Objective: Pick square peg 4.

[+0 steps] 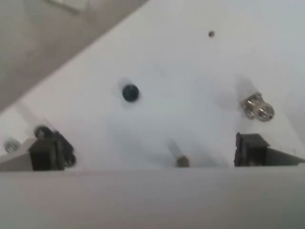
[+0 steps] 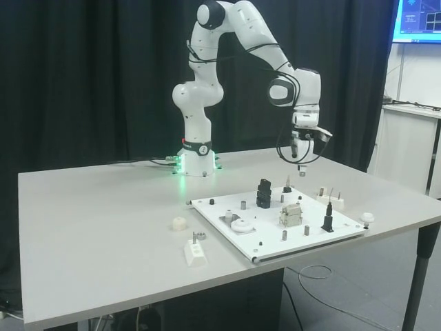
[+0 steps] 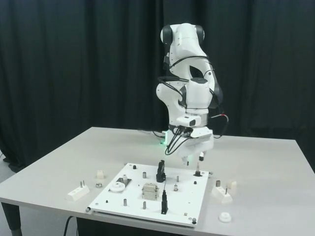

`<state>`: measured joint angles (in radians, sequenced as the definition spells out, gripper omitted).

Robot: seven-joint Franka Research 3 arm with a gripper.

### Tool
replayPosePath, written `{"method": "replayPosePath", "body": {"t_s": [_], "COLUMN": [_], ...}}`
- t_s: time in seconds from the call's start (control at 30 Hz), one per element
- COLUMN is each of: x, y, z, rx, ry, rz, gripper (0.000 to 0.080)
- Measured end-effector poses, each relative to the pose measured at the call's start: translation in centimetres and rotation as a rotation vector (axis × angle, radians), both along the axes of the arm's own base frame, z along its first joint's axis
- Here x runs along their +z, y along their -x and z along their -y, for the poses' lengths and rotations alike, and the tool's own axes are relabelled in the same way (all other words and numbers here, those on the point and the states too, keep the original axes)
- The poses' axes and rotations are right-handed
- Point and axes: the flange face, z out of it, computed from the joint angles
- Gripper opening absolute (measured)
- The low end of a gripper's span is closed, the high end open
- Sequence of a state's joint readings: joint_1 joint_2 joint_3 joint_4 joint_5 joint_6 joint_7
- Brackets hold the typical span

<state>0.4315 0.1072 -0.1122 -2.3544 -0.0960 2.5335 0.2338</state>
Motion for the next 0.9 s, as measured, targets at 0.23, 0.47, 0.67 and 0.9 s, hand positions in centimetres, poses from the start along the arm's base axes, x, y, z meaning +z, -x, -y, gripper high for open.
{"method": "replayPosePath", "body": {"t_s": [0.23,0.47,0.67,0.9], "x": [-0.2,-0.8,-1.4,-1.8], "y": [0.3,0.3,0.3,0.2], "z": [-1.7,-2.9,-4.1,-5.5], "rx": [-0.103,-0.278,-0.423,-0.452], "ry": [-0.027,-0.063,-0.086,-0.093], "rz": [0.026,0.05,0.053,0.048], "gripper": [0.08,0.08,0.08,0.08]}}
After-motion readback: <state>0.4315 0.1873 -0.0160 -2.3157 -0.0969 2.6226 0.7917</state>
